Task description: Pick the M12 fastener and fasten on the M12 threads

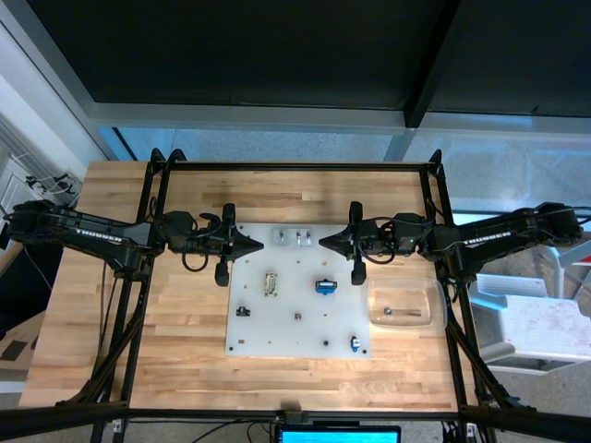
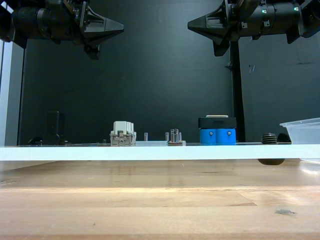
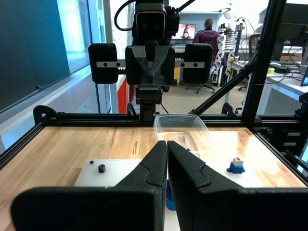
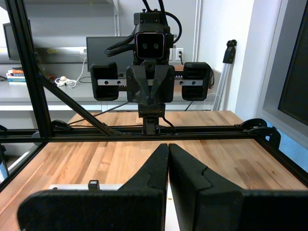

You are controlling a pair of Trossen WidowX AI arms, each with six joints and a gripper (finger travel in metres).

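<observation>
The M12 nut (image 1: 389, 311) is a tiny silver piece lying inside the clear tray (image 1: 434, 318), just right of the white board (image 1: 277, 346). The black ribbed stud (image 2: 269, 138) stands bare near the board's near right edge, its ribs showing. My left gripper (image 1: 261, 247) hangs shut high over the board's far left edge, tip pointing right. Opposite it, my right gripper (image 1: 321, 242) is shut too and hovers over the far right part of the board, tip pointing left. Neither holds anything. Both hang well above the board in the low view (image 2: 122, 26) (image 2: 189, 23).
On the board stand a blue block (image 1: 325, 286), a grey connector (image 1: 270, 284), a silver post (image 1: 297, 317) and small black fittings. A black frame (image 1: 295, 167) borders the wooden table. The clear tray (image 3: 182, 130) shows ahead in the left wrist view.
</observation>
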